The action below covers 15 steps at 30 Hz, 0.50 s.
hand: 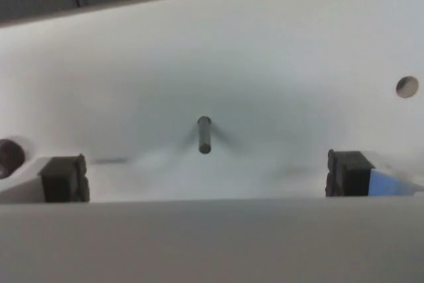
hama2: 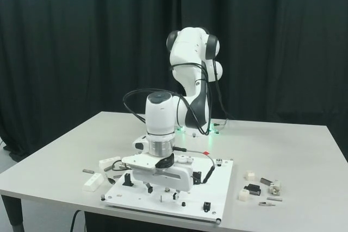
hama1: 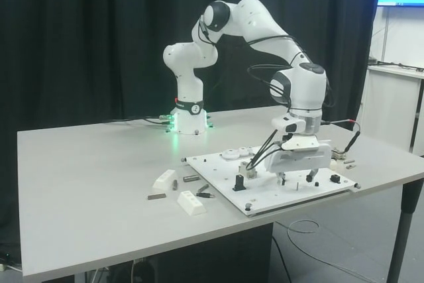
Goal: Remove round peg 1.
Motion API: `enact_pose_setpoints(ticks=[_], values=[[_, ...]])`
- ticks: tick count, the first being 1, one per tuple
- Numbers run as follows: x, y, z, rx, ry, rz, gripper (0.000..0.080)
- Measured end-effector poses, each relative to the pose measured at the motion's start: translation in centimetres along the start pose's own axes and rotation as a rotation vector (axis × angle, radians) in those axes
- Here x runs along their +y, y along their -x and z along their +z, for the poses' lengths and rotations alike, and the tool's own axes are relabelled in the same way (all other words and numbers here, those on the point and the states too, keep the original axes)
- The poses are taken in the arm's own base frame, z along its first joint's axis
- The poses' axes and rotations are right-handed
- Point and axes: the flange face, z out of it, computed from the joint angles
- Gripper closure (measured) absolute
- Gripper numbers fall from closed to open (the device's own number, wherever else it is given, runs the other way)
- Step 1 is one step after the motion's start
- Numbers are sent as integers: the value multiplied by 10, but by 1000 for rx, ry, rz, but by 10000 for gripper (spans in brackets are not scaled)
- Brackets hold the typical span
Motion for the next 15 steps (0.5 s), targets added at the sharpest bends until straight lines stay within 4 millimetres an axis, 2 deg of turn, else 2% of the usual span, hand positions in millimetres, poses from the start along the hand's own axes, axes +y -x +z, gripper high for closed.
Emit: enact_pose_setpoints(ticks=[15], values=[[-3, 3, 7, 1, 3, -6, 3]])
